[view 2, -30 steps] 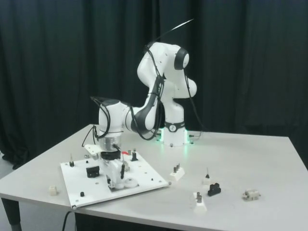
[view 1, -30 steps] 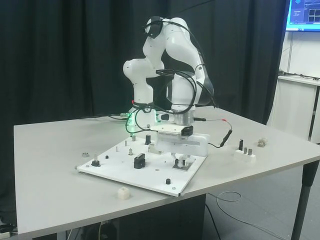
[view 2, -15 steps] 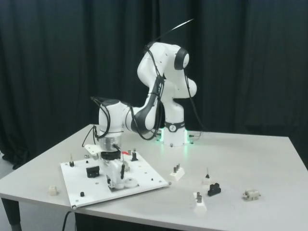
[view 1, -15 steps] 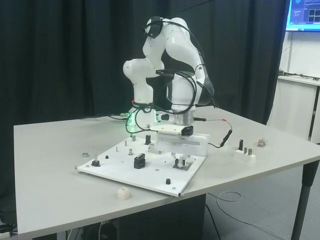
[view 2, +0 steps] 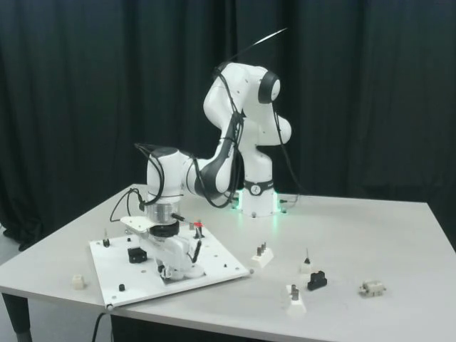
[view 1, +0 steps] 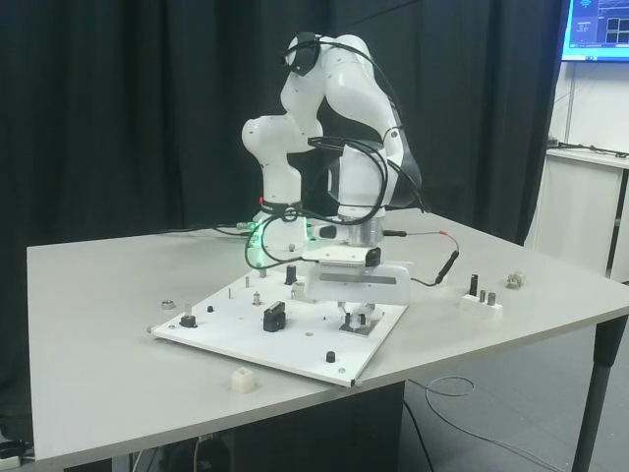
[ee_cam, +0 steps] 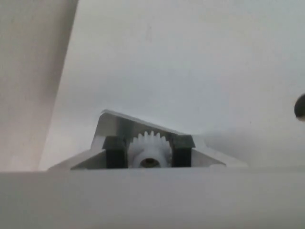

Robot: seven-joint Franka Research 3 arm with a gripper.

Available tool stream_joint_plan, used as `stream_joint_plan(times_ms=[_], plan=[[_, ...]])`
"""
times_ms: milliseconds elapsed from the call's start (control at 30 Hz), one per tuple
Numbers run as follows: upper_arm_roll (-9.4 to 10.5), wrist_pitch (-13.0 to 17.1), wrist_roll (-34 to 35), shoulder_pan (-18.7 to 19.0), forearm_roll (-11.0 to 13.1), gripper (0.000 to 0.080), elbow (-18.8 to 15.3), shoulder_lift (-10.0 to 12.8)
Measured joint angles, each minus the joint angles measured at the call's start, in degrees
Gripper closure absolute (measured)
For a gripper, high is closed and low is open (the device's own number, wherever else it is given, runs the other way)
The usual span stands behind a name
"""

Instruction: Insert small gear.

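Observation:
The small white gear (ee_cam: 150,149) sits between my two black fingertips (ee_cam: 116,151), toothed rim up, over a grey metal plate (ee_cam: 116,125). That plate lies on the white assembly board (view 1: 285,339). My gripper (ee_cam: 150,153) is shut on the gear. In the first room view the gripper (view 1: 356,317) reaches down to the board's near right part. The second room view shows the gripper (view 2: 168,269) low over the board (view 2: 114,267), with the gear hidden behind the hand.
On the board stand a black block (view 1: 274,316), a black peg (view 1: 185,320) and several thin pins. Off the board are a small white cube (view 1: 242,379), a white holder with pegs (view 1: 481,295), a black part (view 2: 317,281) and other small holders (view 2: 261,254).
The hand has turned about its vertical axis while staying over the same spot on the board. The cable beside it has swung round with it.

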Motion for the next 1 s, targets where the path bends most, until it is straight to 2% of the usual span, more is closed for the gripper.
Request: stream_joint_plan(times_ms=[267, 467, 1000], plan=[[0.03, 0.0, -9.4, 0.1, -0.6, 0.0607, 0.1, 0.2], [0.03, 0.0, -10.4, 0.1, -0.6, 0.0607, 0.1, 0.2], [0.03, 0.0, 5.9, 0.0, -0.4, 0.0607, 0.2, 0.2]])
